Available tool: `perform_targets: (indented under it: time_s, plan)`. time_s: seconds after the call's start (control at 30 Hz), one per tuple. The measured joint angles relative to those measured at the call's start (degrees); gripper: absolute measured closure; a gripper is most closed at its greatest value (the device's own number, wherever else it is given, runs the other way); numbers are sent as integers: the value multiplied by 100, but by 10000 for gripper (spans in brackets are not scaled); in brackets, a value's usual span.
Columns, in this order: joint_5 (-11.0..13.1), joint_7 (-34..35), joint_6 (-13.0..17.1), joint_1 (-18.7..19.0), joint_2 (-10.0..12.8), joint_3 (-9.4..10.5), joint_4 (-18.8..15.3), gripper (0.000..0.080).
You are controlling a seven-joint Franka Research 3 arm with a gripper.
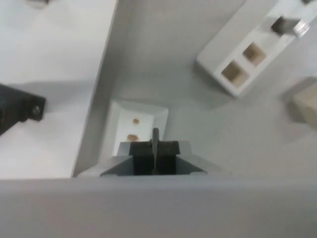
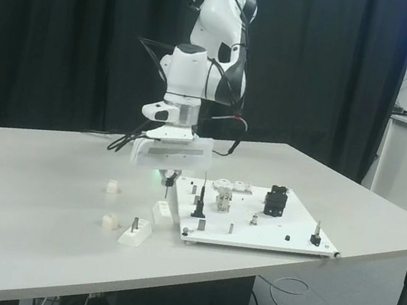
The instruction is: Insert round peg 1.
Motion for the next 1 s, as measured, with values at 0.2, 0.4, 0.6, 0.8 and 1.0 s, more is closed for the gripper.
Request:
perform_targets:
  time_s: [0.2,0.4,0.6,0.8,1.0]
  plan:
    - [0,-1,126,21,4,56,147,787]
    - [9,-1,173,26,48,176,422,787]
    - [103,27,166,27,180,351,769,787]
    - [247,91,117,29,413,576,1130,787]
    - [257,95,-8,40,693,785,1504,787]
